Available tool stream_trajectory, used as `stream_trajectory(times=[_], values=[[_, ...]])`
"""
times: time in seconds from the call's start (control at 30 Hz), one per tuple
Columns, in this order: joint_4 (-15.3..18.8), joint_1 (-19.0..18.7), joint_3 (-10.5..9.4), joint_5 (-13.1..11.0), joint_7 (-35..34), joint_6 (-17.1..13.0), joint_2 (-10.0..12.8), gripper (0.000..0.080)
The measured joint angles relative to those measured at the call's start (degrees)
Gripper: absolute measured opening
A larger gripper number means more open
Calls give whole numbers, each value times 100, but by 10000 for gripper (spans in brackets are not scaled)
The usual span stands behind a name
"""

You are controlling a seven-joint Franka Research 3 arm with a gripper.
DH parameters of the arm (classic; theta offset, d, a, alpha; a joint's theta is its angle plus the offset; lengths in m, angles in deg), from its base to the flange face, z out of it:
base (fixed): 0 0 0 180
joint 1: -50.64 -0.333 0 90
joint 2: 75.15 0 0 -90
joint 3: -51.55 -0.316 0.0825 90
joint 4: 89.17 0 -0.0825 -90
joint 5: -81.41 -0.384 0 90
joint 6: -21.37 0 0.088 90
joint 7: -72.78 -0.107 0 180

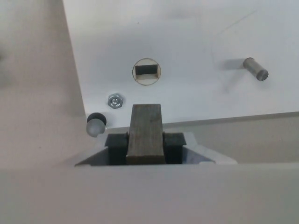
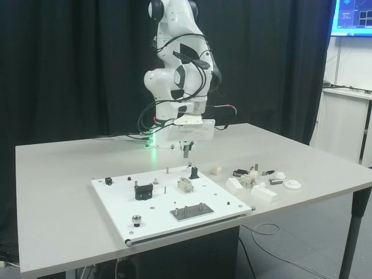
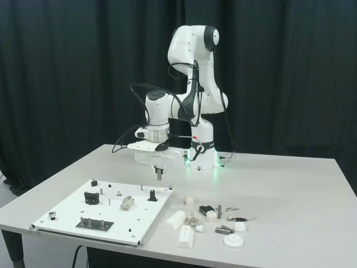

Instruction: Place square peg 4.

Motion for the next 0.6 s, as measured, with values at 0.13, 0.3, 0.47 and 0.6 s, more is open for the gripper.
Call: stream_trajectory(times=[0.13,0.3,0.47,0.6], values=[[0,0,0,-5,0,0,0,154],[0,0,0,-9,-25,0,0,154],[3,-23,-2,-34,-33,0,0,154],[9,-94,-13,-125,-35,0,0,154]])
